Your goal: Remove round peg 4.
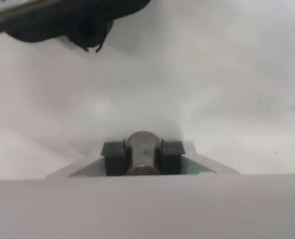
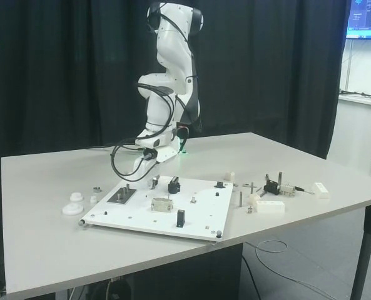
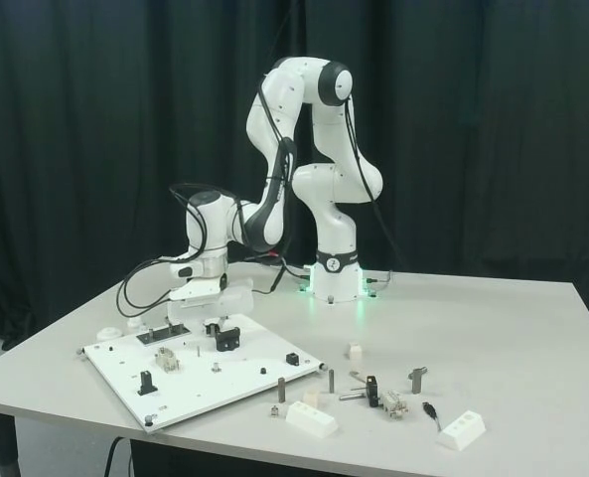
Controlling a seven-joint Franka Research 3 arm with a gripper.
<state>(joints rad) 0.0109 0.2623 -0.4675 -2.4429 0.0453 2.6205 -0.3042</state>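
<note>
In the wrist view my gripper (image 1: 143, 158) is shut on a grey round peg (image 1: 143, 144). The peg stands between the two black pads (image 1: 114, 158), its rounded end showing. The white board (image 1: 212, 89) fills the background. From the first room view the gripper (image 2: 153, 181) is low over the far side of the white board (image 2: 198, 219), beside a black block (image 2: 173, 184). In the second room view the gripper (image 3: 213, 325) is again just above the board (image 3: 234, 383). Whether the peg's lower end still sits in its hole is hidden.
The board carries a grey plate (image 2: 121, 195), a metal socket (image 2: 162, 204) and small black fixtures (image 2: 181, 217). White gears (image 2: 73, 204) lie left of the board. Loose pegs, connectors and white blocks (image 2: 268, 205) lie on the table to its right.
</note>
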